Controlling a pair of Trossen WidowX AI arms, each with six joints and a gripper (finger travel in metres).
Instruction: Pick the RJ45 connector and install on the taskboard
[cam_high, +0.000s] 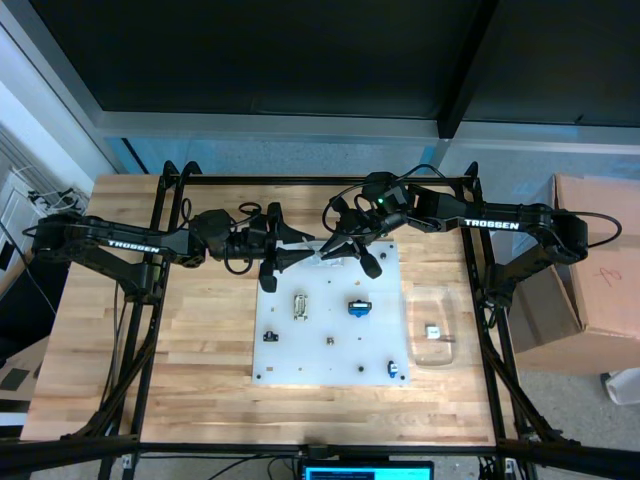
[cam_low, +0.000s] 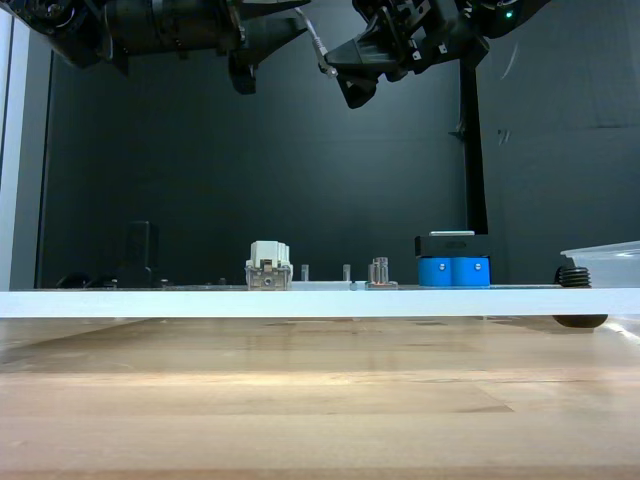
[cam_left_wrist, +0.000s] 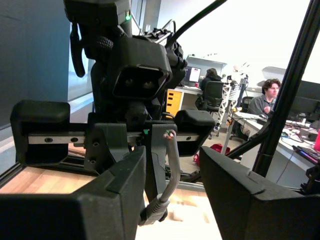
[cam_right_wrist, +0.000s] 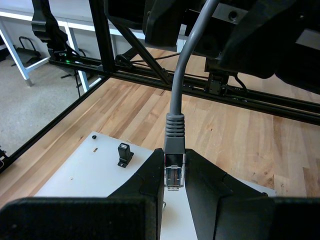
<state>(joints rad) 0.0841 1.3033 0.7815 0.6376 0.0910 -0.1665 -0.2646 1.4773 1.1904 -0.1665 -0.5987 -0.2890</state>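
Both arms are meeting up over the far edge of the white taskboard (cam_high: 300, 350), well above it. Right end effector (cam_right_wrist: 174, 162) is pinching the RJ45 connector (cam_right_wrist: 173, 176) btw its fingers. The gray boot is sticking out past the tips, and the cable (cam_right_wrist: 176, 95) is running off toward the left arm. So the connector is hanging in the air, held, not sitting in any seat on the board. Left end effector (cam_left_wrist: 172, 200) is hovering just across from the right one w/ fingers spread wide, and the cable is passing thru the gap w/o getting clamped. A blue block (cam_high: 358, 307) is sitting on the board, and a clear tray (cam_high: 445, 300) is lying on the table (cam_high: 180, 340) right beside it.
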